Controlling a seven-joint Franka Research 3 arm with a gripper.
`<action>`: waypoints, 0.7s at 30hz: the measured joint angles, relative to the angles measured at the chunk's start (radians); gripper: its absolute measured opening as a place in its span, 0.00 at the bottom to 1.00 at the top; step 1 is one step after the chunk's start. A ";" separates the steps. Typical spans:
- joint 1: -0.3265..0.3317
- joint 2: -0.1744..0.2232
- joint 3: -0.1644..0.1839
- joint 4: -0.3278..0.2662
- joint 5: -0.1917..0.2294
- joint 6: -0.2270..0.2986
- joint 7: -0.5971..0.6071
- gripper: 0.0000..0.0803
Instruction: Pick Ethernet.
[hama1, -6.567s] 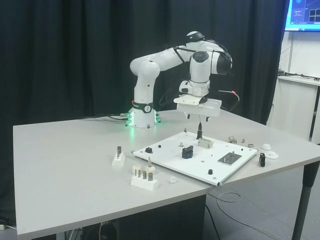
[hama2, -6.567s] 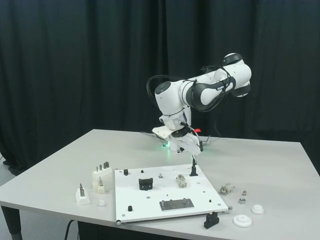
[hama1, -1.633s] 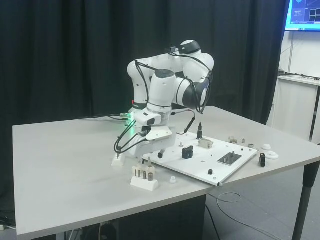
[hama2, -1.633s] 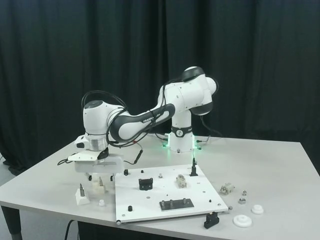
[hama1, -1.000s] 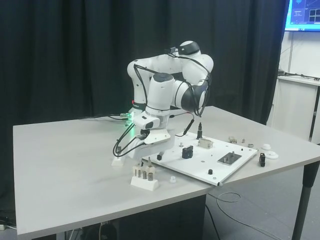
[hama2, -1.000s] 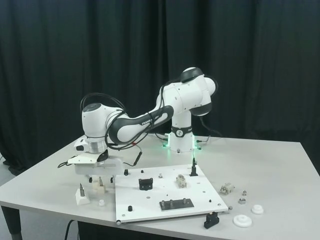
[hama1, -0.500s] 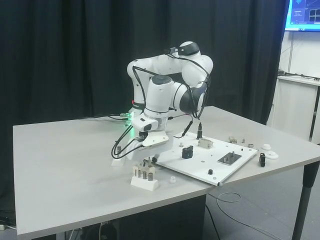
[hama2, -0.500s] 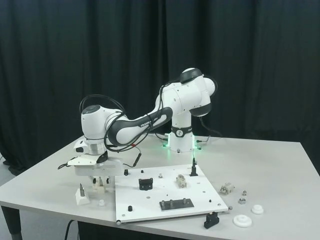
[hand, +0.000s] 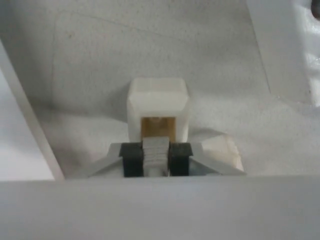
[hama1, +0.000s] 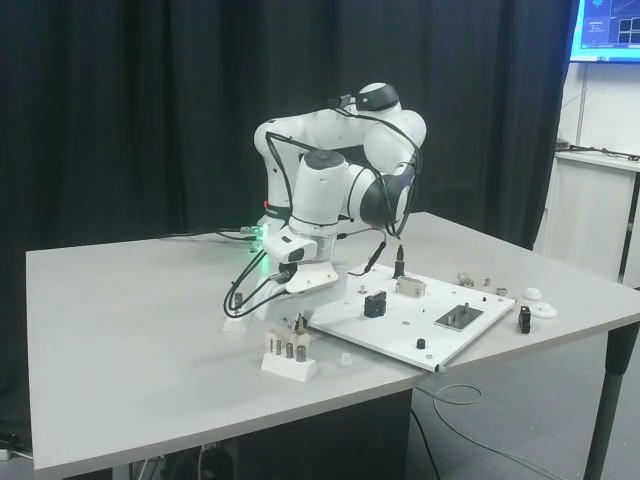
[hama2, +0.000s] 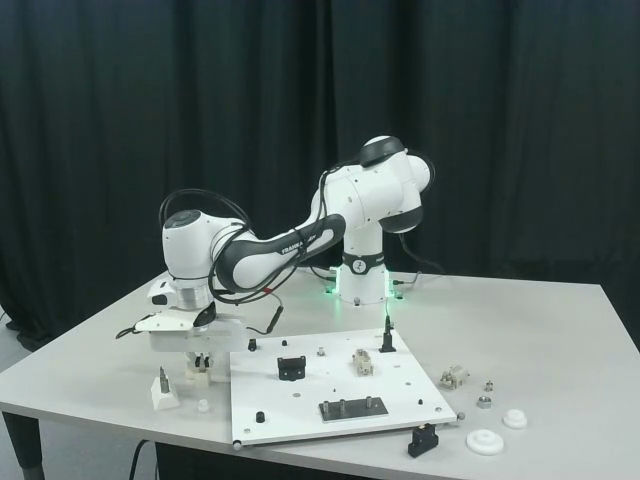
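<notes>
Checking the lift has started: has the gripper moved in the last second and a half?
Yes. The gripper has risen from the white holder by the white board.

Your wrist view: grey band of gripper (hand: 156, 160) body cuts off near part of scene; black fingertips (hand: 131, 159) show only as tips. White holder block (hand: 158, 114) beyond them partly masked. In room views, part between fingertips too small for you to identify; hand (hama2: 190, 335) hides grasp point.
</notes>
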 joint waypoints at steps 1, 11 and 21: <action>0.000 0.000 0.000 0.001 -0.001 -0.001 0.000 0.13; 0.000 0.000 -0.019 0.015 -0.020 -0.036 0.006 0.13; 0.002 -0.001 -0.066 0.033 -0.034 -0.105 0.015 0.13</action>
